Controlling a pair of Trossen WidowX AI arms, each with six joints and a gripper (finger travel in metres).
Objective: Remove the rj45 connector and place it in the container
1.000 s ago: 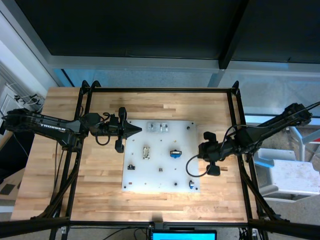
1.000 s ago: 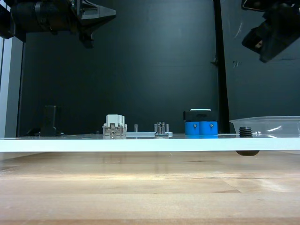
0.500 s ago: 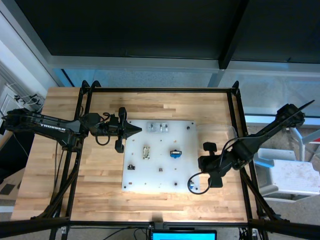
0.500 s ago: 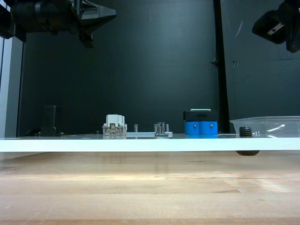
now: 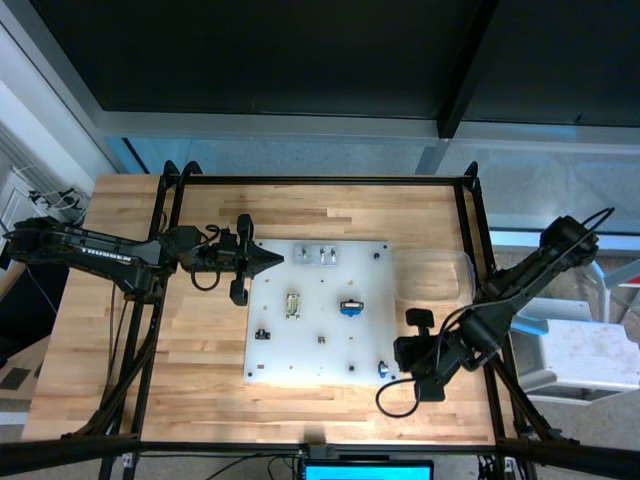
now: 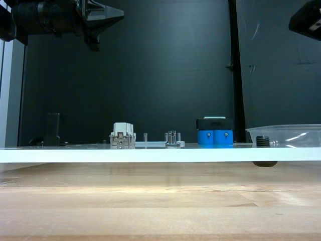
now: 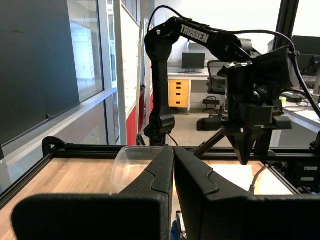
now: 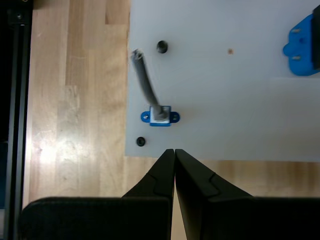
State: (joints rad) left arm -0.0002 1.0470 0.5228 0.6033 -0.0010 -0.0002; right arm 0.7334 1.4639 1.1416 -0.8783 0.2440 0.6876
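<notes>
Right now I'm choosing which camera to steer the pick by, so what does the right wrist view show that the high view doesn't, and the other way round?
Only the right wrist view: the grey cable stub on the rj45 connector, and the right gripper shut, its tips short of the plug. Only the high view: the container beside the board's far right corner, and the left gripper above the board's far left corner. Both: the white board, the connector and the blue block.

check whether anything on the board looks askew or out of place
Nothing stands out. The rj45 connector sits seated near the board's corner, the container upright beside the board. The left tool hovers shut at the board's left edge, the right tool shut near the connector.
</notes>
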